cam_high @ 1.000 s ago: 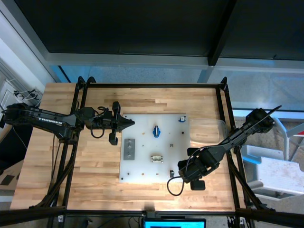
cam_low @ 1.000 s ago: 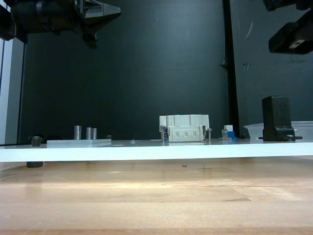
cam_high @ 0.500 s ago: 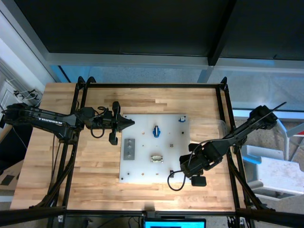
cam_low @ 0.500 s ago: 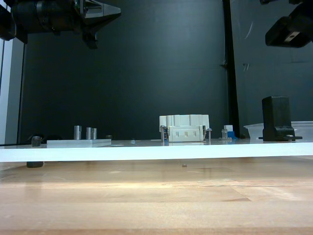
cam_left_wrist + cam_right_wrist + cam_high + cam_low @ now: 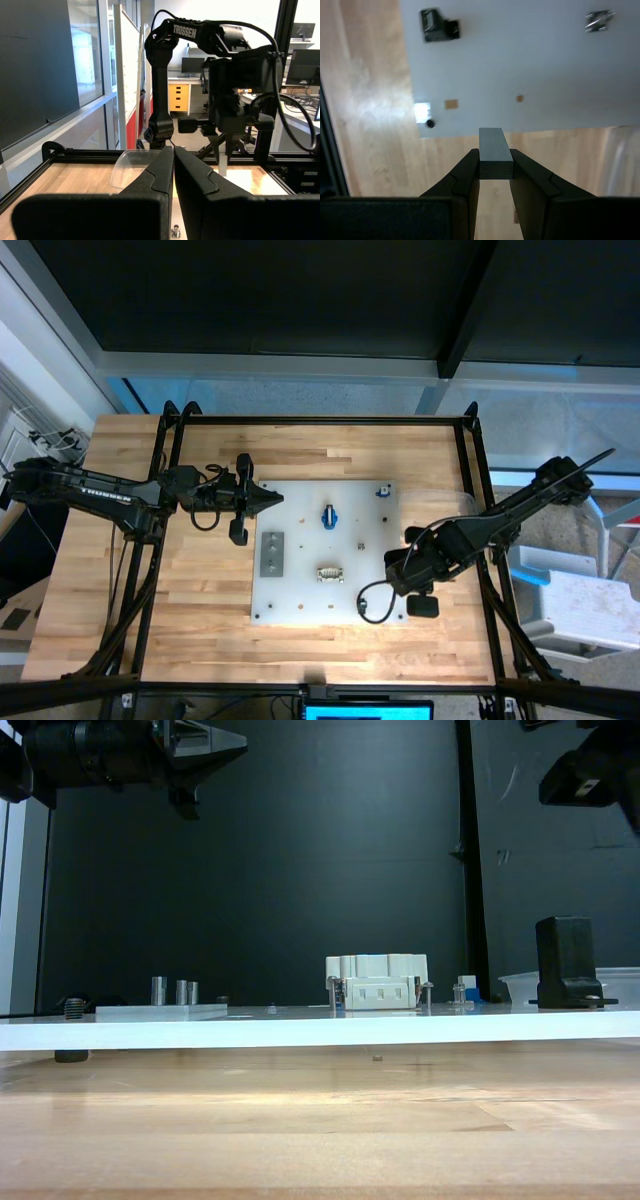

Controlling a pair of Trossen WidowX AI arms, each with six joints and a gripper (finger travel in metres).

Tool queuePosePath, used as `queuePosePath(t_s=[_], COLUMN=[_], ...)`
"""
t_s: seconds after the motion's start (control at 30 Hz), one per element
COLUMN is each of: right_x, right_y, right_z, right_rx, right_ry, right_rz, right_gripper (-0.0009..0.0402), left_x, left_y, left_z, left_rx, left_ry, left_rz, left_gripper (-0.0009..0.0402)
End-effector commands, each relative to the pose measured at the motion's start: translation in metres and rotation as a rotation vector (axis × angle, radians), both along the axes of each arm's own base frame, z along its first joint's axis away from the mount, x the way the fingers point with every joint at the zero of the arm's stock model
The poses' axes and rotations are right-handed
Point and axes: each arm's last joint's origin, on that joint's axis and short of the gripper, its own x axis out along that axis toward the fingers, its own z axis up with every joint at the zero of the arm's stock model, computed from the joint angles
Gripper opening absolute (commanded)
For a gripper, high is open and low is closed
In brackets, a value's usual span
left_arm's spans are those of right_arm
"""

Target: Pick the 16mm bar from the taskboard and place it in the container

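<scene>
The 16mm bar (image 5: 495,149) is pinched in the right claw (image 5: 495,162) above the taskboard's (image 5: 300,588) right edge — the carrying step, I judge — so next it should swing to the container (image 5: 440,505) just beyond that edge; the left claw (image 5: 272,498), pressed together, hangs over the taskboard's left edge.

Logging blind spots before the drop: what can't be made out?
- Right wrist view: right claw, at the taskboard's right edge, hides the bar's gripped end; picture edge cuts the container.
- High view: right arm covers the bar.
- Left wrist view: shut left claw, parked near the taskboard's left edge, blocks the board.
</scene>
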Motion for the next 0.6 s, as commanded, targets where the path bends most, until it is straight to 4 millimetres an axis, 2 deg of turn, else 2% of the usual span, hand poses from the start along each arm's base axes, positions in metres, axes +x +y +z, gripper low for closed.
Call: queuePosePath(t_s=[0.03, 0.27, 0.6], right_x=[0.001, -0.003, -0.009], right_y=[-0.008, -0.036, -0.066], right_z=[0.003, 0.005, 0.005], right_rx=[0.002, -0.024, -0.041], right_ry=[-0.012, -0.04, -0.019], right_rz=[-0.021, -0.122, -0.23], right_gripper=[0.0023, 0.0023, 0.0023], left_x=[0.0, 0.0, 0.0], left_y=[0.0, 0.0, 0.0], left_z=[0.0, 0.0, 0.0], left_rx=[0.0, 0.0, 0.0], left_ry=[0.0, 0.0, 0.0], left_rz=[0.0, 0.0, 0.0], left_gripper=[0.0, 0.0, 0.0])
